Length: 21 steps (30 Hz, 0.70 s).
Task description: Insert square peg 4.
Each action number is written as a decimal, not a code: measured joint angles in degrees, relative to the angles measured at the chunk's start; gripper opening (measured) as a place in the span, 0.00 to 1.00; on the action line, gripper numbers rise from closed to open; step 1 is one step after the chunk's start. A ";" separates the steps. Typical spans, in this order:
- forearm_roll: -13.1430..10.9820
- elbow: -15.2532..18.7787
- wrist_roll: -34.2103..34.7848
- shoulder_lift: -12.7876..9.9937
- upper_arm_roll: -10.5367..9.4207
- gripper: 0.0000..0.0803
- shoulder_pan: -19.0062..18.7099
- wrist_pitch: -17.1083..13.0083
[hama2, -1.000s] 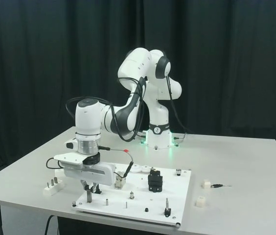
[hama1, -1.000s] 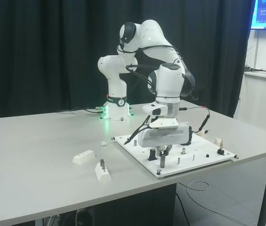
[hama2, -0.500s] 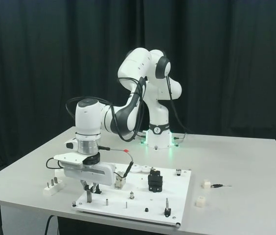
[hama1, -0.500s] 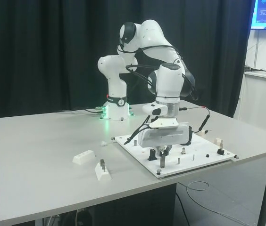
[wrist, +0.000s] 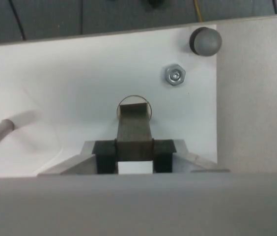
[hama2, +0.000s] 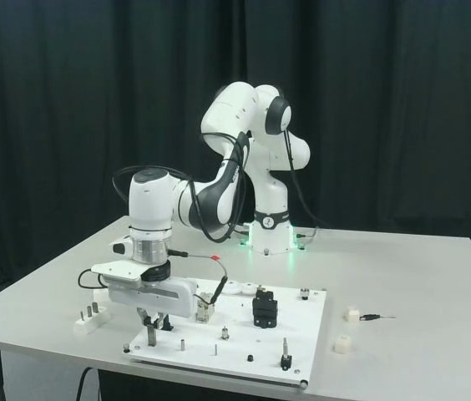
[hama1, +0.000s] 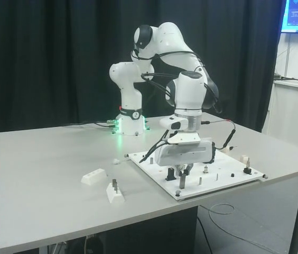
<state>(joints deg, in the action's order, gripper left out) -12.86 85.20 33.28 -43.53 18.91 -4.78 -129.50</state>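
Pincer [wrist: 135, 160]: pinching the grey square metal peg [wrist: 134, 129].
Peg: upright, lower end at round hole [wrist: 134, 104] in white board [wrist: 69, 88].

The white seven-jointed arm [hama1: 183, 58] bends forward and down, its two-fingered gripper [wrist: 135, 156] pointing straight down, fingers clamped together.

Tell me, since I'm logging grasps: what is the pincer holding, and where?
The pincer holds the square peg by its upper end; the lower end meets the white board.
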 joint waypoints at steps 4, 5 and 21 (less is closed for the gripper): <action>0.00 0.00 0.00 -0.05 -0.03 0.19 0.00 -0.30; 0.00 0.00 0.00 -0.06 -0.04 0.19 0.00 -0.38; 0.02 0.00 -0.49 -0.16 -0.06 0.19 -0.04 -1.19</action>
<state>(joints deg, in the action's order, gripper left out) -12.84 85.20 32.78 -43.69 18.85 -4.82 -130.69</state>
